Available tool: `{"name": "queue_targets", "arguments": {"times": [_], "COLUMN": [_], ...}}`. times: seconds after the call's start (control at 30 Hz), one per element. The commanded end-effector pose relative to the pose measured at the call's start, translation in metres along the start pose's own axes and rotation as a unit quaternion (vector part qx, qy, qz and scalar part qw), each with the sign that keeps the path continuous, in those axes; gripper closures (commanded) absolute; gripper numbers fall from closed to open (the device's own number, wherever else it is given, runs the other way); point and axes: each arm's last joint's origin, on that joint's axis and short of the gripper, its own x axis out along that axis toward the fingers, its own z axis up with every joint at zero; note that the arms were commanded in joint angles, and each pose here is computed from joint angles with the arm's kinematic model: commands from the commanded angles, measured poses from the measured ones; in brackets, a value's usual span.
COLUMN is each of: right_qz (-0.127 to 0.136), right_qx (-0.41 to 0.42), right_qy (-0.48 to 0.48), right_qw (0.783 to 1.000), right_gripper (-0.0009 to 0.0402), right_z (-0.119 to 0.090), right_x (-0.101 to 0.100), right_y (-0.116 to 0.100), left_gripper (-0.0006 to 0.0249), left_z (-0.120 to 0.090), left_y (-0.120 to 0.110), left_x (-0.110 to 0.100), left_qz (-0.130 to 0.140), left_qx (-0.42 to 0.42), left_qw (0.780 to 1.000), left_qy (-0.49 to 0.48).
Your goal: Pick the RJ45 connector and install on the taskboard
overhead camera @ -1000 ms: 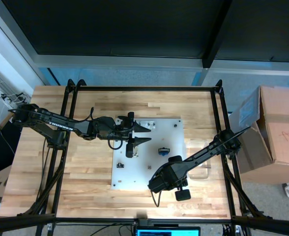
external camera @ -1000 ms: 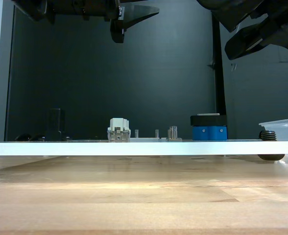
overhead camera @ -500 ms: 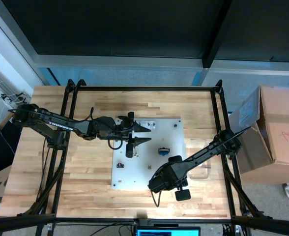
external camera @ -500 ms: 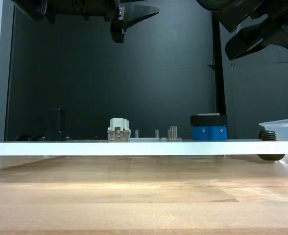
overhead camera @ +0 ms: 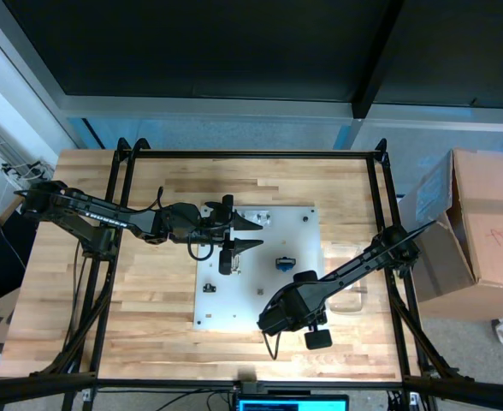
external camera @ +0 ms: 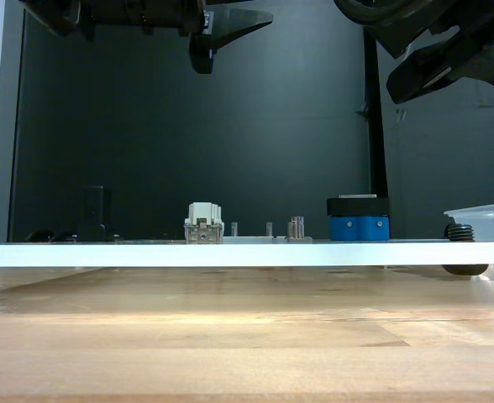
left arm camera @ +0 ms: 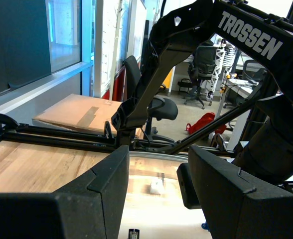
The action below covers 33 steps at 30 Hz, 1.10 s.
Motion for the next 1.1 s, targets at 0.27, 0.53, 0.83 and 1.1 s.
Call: {"name": "queue_targets", "arguments": {"times": [0.27,0.53,0.83,1.1], "right_qz": [0.008,0.012,0.012,0.013], "right_qx": [-0.001,-0.003,-0.003,-0.004], "right_qy": [-0.002,-0.007,-0.006,-0.013], "right_qw": [1.0,1.0,1.0,1.0], "right_gripper": [0.0393,0.0393,0.0393,0.0393], "right_z": [0.001,0.005,0.007,0.004], "right_x": [0.002,0.015,0.028,0.023], "right_y": [0.002,0.001,-0.001,-0.001], "left_gripper": [0.0082,0.0082,0.0082,0.0082], "left_z": [0.0,0.0,0.0,0.0], "left_y": [0.0,0.0,0.0,0.0], "left_x": [0.0,0.0,0.0,0.0], "left_qz": [0.0,0.0,0.0,0.0], "left_qx": [0.0,0.0,0.0,0.0], "left_qw": [1.0,1.0,1.0,1.0], "left_qy": [0.0,0.0,0.0,0.0]}}
